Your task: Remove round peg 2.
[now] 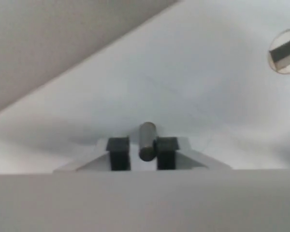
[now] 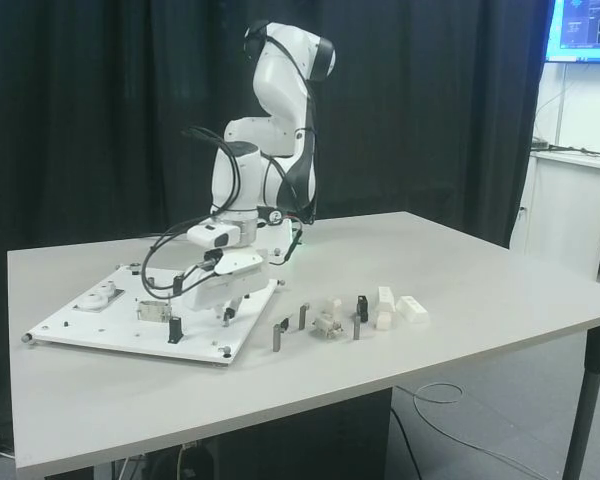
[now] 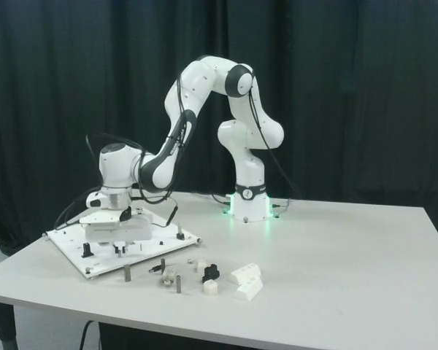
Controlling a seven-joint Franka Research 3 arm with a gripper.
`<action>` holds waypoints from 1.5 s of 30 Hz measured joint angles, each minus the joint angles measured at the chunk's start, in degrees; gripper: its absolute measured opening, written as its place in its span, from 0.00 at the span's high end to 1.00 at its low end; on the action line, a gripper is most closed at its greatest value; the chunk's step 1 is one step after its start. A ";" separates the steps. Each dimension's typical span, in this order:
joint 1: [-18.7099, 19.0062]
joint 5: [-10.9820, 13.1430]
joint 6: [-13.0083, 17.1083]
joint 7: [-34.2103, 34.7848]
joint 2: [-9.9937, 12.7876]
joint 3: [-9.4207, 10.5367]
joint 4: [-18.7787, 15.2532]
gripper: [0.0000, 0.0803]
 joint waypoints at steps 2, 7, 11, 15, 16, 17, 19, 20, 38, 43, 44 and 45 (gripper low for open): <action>0.00 0.04 0.21 -0.20 0.03 -0.09 0.00 0.88; -0.01 0.21 0.44 -0.94 0.08 -0.09 0.00 0.92; -0.02 0.29 0.49 -1.02 0.08 -0.09 0.01 0.92; -0.01 0.40 0.48 -1.02 0.08 -0.09 0.03 0.92; -0.01 0.45 0.48 -1.02 0.07 -0.09 0.03 0.92; -0.02 0.53 0.47 -1.02 0.06 -0.10 0.03 0.92; -0.02 0.80 0.42 -1.02 0.02 -0.14 0.03 0.92; -0.02 0.98 0.37 -1.02 -0.01 -0.17 0.03 0.92; -0.01 1.54 -2.90 -1.02 -3.07 -1.30 0.03 0.92; 0.06 1.45 -4.19 -1.18 -4.43 -1.95 0.04 0.92; 0.06 1.44 -4.50 -1.29 -4.69 -2.02 0.04 0.92; 0.06 1.43 -4.80 -1.40 -4.93 -2.09 0.04 0.92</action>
